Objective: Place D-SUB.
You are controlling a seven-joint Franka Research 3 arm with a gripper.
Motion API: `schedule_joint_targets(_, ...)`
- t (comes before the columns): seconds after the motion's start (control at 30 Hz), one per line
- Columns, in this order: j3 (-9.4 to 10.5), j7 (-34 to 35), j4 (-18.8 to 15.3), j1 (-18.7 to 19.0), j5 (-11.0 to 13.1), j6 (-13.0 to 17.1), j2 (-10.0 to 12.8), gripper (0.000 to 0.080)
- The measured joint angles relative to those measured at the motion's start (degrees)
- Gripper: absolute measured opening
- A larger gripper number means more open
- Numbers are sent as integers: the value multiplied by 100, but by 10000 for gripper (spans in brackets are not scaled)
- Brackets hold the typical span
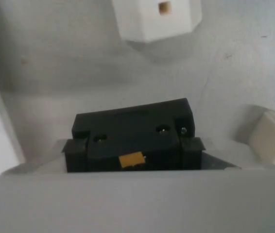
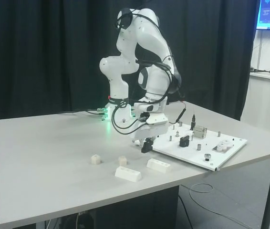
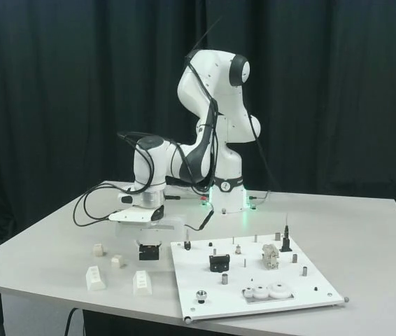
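Just beside the near corner of the white board [image 3: 254,280], low over the grey bench [image 2: 44,152], the end effector [image 2: 147,143] is clenched on the black D-SUB [image 1: 132,136]; in the wrist view the connector fills the middle, gripped from both sides by the fingers [image 1: 77,153], with two small screw heads on its upper face; whether it touches the bench or hangs just above it cannot be told; in the second room view the D-SUB [image 3: 148,252] sits directly under the wrist, off the board and next to its edge; the white arm [image 3: 212,133] bends down and forward from its base [image 3: 227,196], where a green light glows, and black cables [image 3: 100,206] loop from the wrist toward the base; on the bench near the end effector lie four white blocks: two small ones [image 2: 95,159] [image 2: 122,161] and two longer ones [image 2: 128,173] [image 2: 158,165]; one of the small blocks shows in the wrist view as a white block [image 1: 154,18] with a small hole, and another [image 1: 273,138] shows at the edge; the board carries a black part [image 3: 219,263], several short pegs [image 3: 223,279], a pair of white gears [image 3: 268,291] and a grey connector [image 3: 271,256]; black curtains [image 3: 58,84] hang behind the bench.
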Motion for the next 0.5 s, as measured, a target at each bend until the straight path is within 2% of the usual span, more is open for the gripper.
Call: schedule_joint_targets(0.5, 87, -256, 85, -220, 440, 223, 299, 390)
